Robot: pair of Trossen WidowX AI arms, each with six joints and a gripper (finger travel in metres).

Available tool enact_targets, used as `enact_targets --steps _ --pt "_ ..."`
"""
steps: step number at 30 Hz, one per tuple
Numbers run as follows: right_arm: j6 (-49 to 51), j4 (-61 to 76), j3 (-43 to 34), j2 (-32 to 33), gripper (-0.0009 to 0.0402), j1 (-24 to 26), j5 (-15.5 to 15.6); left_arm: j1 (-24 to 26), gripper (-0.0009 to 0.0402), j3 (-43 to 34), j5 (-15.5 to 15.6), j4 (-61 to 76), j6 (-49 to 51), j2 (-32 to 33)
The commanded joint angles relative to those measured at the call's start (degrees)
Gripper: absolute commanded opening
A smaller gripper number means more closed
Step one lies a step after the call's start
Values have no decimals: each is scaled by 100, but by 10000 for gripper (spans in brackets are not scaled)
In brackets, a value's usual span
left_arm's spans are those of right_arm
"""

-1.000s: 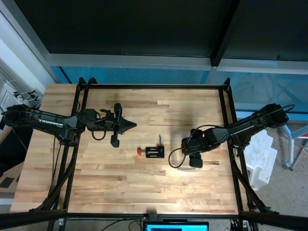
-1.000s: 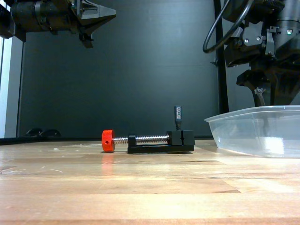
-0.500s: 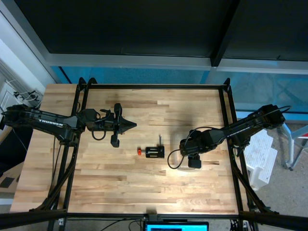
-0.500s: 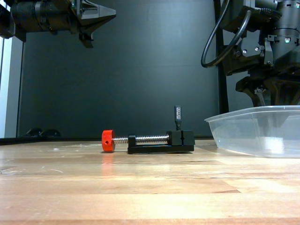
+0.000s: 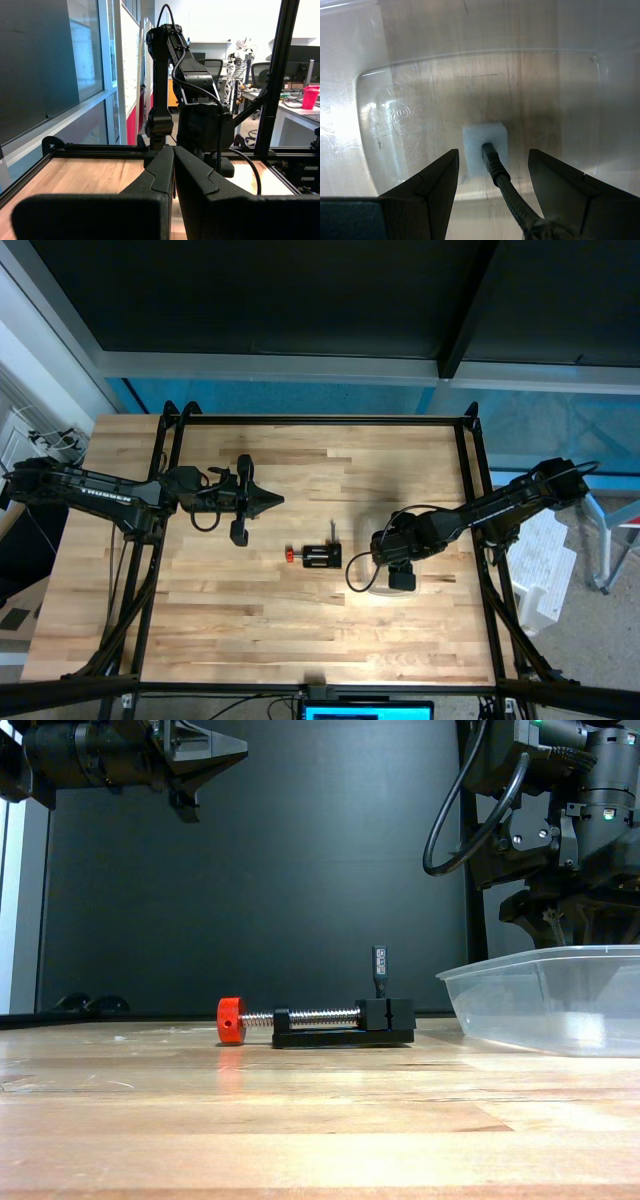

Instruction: Pick the usb-c connector and install on the hub

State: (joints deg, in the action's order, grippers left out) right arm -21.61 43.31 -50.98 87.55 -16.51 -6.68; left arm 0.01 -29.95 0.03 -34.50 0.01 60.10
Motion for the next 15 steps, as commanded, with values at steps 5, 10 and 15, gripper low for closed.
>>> enact_targets --steps 5,10,15 --pt "-2 -26 39 0 192 0 0 -2 0 0 -2 -2 0 0" --pt "-2 -138 103 0 187 -2 22 0 0 0 -2 -2 0 2" --pt "0 -197 125 -2 159 -2 24 -2 0 0 -2 -2 0 2"
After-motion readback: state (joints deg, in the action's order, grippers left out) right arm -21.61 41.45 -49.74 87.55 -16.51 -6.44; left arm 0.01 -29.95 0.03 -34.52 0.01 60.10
